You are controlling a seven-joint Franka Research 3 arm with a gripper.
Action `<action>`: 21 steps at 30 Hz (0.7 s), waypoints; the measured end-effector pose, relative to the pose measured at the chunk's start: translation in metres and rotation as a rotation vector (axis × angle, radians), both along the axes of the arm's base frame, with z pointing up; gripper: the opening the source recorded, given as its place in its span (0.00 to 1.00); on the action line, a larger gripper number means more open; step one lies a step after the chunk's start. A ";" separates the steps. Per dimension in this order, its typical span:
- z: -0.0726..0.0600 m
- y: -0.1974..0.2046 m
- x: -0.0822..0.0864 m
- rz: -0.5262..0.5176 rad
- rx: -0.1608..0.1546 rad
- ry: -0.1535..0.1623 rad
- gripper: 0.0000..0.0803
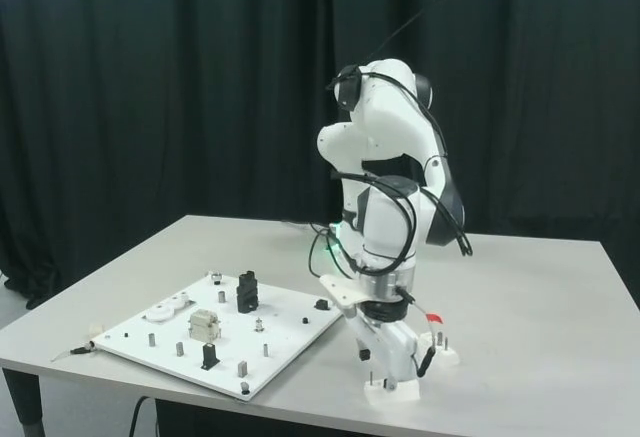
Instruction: Pick round peg 1.
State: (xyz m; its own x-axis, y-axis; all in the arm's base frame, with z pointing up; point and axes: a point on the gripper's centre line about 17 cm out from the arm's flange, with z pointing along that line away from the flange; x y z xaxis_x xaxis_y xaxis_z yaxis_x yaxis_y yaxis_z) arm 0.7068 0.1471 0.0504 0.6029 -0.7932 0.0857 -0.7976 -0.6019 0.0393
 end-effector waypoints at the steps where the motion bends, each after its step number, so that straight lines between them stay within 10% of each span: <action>1: -0.002 -0.001 0.000 -0.001 0.000 -0.003 1.00; 18: -0.019 -0.007 0.000 -0.017 0.004 -0.041 1.00; 21: -0.018 -0.007 0.000 -0.017 0.004 -0.042 0.87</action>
State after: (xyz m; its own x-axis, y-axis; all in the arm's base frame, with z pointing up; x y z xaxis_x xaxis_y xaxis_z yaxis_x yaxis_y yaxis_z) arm 0.7068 0.1398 0.0327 0.5851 -0.8038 0.1076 -0.8087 -0.5882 0.0038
